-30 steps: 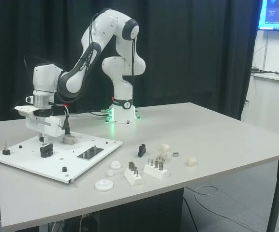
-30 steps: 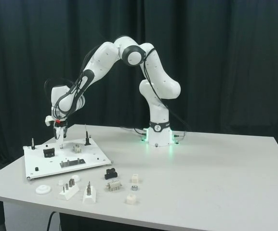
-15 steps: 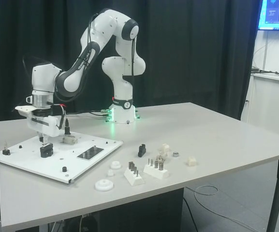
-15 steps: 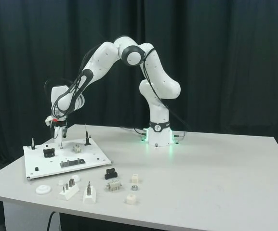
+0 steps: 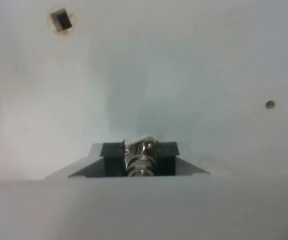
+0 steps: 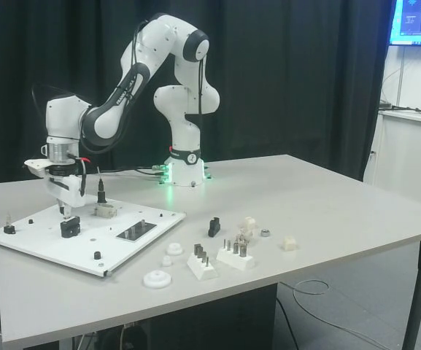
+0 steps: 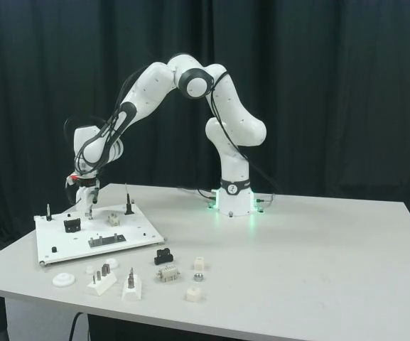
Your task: Insert BNC.
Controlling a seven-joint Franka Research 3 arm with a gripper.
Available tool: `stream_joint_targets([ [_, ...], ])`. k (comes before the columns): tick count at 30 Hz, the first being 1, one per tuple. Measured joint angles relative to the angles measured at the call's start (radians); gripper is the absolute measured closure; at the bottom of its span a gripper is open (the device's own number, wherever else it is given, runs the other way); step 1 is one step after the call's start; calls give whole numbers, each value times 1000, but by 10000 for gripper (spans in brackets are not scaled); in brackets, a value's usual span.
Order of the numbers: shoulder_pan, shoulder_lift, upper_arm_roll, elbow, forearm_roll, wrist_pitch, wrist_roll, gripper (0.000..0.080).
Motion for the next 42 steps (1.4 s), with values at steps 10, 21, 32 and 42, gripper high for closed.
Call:
stream_joint_targets([
  [10,0,4,-3,6,-3,-10,60,678],
  [21,0,6,-5,10,-3,-16,88,678],
  [32,0,8,-6,12,-3,-20,147,678],
  [42,0,11,-7,12,-3,-20,256,678],
])
